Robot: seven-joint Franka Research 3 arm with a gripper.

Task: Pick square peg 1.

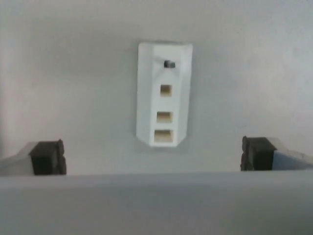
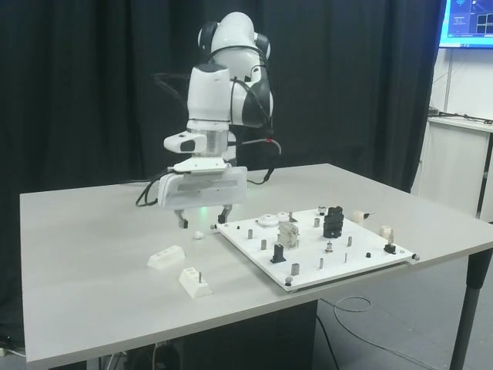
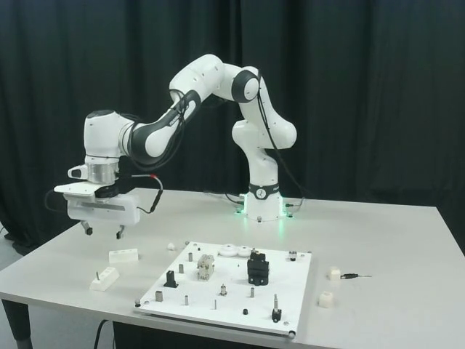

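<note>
Two fingers of the end effector (image 1: 151,156) wide apart, empty, above the white peg holder (image 1: 164,94)

I can read no text, number or brand anywhere from here. The lit wall screen (image 2: 468,23) at two o'clock in the first room view carries lines too small for me to make out. The white robot arm (image 3: 211,80) and white rectangular assembly board (image 3: 231,287) show no legible markings.
</note>
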